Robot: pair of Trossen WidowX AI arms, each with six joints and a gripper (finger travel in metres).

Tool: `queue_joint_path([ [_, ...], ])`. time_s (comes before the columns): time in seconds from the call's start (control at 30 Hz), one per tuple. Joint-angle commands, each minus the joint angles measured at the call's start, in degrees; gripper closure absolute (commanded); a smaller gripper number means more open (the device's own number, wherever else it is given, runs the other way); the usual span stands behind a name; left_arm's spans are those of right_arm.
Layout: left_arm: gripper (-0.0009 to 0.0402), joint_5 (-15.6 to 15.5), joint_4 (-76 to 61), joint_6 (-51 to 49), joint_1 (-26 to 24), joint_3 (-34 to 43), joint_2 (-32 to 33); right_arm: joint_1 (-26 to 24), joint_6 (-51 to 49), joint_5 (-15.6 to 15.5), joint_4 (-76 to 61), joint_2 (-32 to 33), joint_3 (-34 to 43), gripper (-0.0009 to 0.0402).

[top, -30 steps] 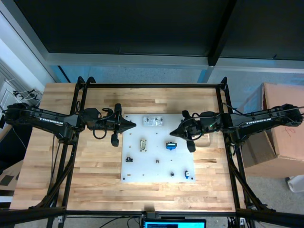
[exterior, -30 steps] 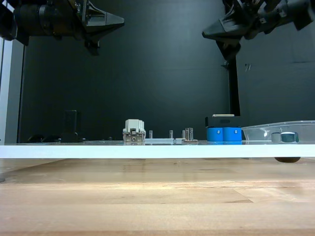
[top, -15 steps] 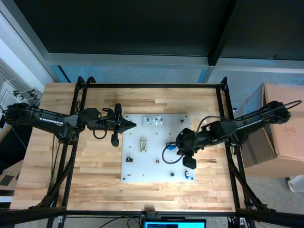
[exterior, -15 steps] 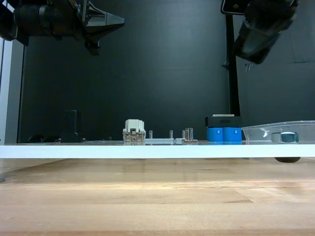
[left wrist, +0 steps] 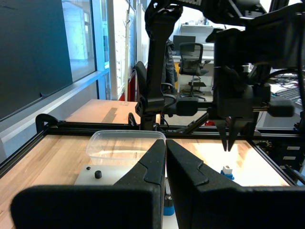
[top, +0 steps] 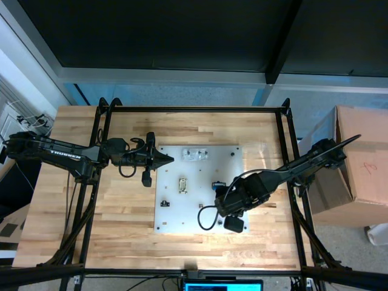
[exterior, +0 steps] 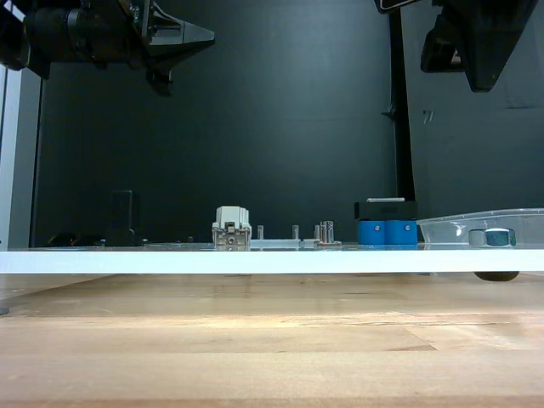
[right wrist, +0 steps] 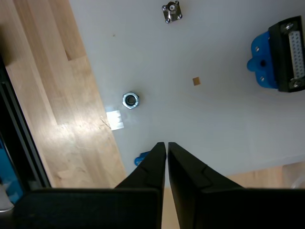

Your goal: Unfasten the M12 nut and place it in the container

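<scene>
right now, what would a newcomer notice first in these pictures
The right gripper, fingers together, hangs high over the near right part of the white board, pointing straight down. Below it the small silver nut sits on its stud, not in the clear tray. The left gripper, shut too, hovers high at the board's far left edge.
</scene>
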Motion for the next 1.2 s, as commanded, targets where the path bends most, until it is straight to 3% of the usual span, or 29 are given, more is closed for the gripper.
queue_joint_path([
  [0.03,0.0393,0.0,0.0,0.0,0.0,0.0,0.0,0.2,0.8,0.0,0.0,1.0,1.5,0.0338],
  [0.3,0.0393,0.0,0.0,0.0,0.0,0.0,0.0,0.2,1.4,0.0,1.2,4.7,1.4,0.0229],
  [0.5,0.0393,0.0,0.0,0.0,0.0,0.0,0.0,0.4,1.3,0.0,4.1,8.8,1.4,0.0185],
  [1.2,0.0393,0.0,0.0,0.0,0.0,0.0,0.0,2.7,1.6,0.0,9.9,17.7,1.2,0.0174],
])
